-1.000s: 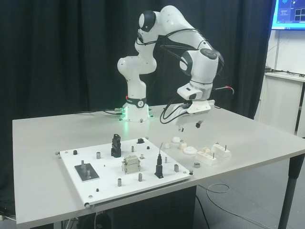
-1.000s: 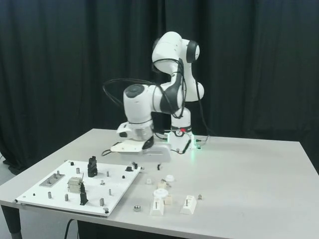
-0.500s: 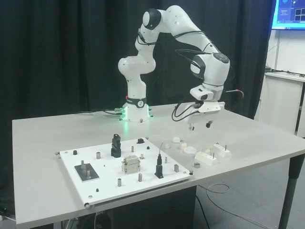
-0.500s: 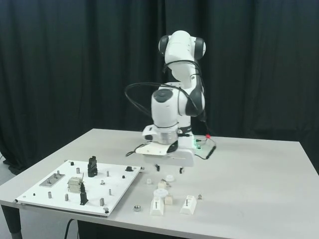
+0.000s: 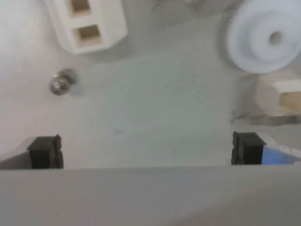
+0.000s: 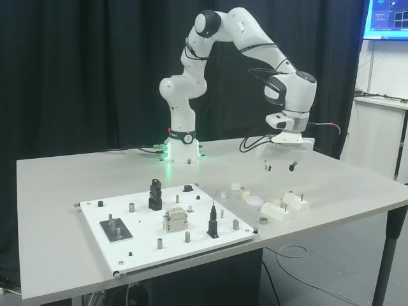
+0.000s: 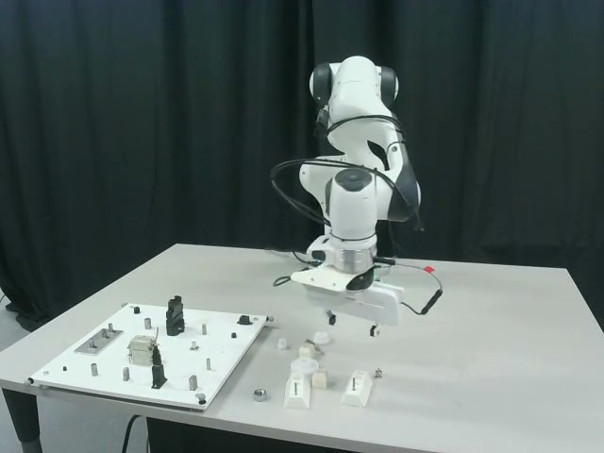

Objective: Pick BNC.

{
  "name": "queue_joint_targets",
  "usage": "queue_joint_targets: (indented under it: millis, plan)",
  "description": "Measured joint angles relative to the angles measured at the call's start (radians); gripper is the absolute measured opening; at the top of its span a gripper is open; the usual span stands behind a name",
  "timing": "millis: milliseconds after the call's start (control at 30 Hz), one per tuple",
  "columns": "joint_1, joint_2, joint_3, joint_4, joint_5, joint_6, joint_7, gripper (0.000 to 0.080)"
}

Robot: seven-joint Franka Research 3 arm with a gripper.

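Two fingers: the black pads (image 5: 44,151) of the hand (image 5: 145,150) stand spread wide, released, with only bare grey surface (image 5: 155,108) between them.
Hand: it hangs off the surface (image 7: 491,340), above and a little behind the white block (image 7: 357,387), and touches nothing.
BNC: a small metal piece (image 5: 59,84) lies on the surface just beside the white block (image 5: 87,23), apart from it and outside the span of the fingers; in the second room view it (image 7: 377,372) sits at the block's far corner.
White block: it has two square pockets on top and rests flat on the surface near the front edge.
Gear: a white toothed wheel (image 5: 270,35) with a hole through its middle lies well apart from the white block; in the second room view it (image 7: 305,365) lies toward the board side of the block.
Board: a white plate (image 7: 222,363) carrying pegs and black connectors lies well apart from the white block, past the gear.
Arm: the white arm (image 7: 354,193) bends down from its base to the hand (image 7: 352,324), behind the white block.
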Motion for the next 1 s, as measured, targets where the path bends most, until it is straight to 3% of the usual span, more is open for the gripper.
queue_joint_targets:
  millis: [367,567,1000]
  plan:
    - [0.031,-0.018,0.000,-0.019,-0.009,0.061,0.253,0.0800]
    - [0.038,-0.022,0.000,-0.036,-0.009,0.091,0.322,0.0800]
    - [0.062,-0.034,0.001,-0.146,-0.008,0.281,0.498,0.0800]
